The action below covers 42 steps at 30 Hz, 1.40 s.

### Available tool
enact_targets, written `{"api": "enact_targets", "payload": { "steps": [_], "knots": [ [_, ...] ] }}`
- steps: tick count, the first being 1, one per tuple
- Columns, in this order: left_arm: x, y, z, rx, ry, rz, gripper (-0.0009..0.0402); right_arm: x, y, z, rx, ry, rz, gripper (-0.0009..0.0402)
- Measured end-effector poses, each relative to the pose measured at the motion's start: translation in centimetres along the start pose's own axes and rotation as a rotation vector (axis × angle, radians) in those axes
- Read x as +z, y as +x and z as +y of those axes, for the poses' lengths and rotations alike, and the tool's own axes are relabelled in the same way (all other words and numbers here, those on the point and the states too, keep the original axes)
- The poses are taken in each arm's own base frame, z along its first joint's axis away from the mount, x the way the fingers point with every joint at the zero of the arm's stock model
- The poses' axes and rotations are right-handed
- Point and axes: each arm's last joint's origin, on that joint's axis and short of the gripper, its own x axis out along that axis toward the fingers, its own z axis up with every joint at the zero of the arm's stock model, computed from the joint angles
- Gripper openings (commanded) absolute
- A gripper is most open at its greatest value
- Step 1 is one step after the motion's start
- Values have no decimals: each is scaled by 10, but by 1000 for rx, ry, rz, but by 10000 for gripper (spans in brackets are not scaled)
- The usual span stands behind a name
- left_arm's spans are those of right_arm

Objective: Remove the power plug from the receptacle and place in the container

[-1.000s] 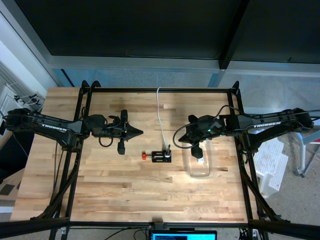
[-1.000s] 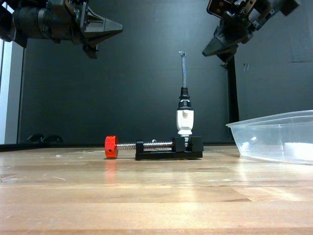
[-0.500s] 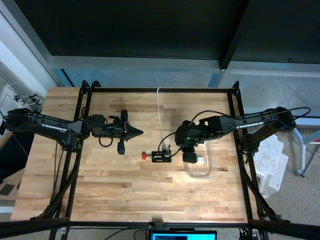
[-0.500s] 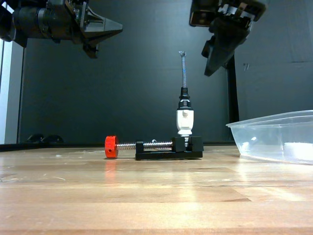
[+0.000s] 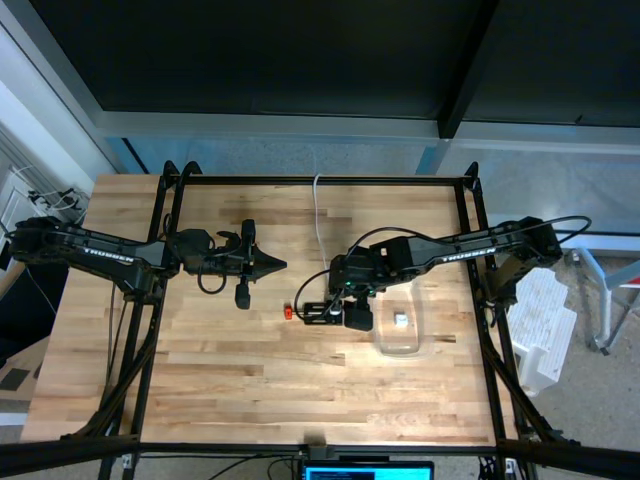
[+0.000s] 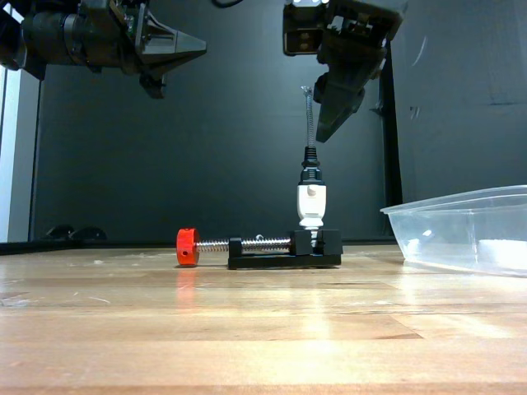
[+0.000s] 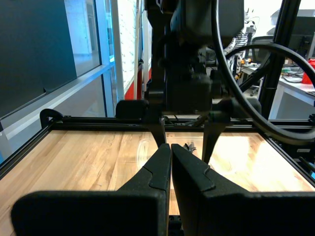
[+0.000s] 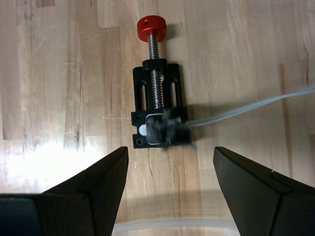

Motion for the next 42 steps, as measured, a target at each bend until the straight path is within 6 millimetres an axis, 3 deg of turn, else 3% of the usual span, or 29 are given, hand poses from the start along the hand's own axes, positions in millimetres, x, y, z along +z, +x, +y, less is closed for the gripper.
{"api": "enact_targets", "payload": {
  "steps": [9,26,42],
  "knots": [
    [0,0,0,0,0,1,0,9,16,7,-2,0,27,238],
    [0,0,0,0,0,1,0,4,26,14,-37,-20,5,238],
    [0,0,0,0,0,-1,0,5,48,17,-40,-32,26,238]
  ]
}}
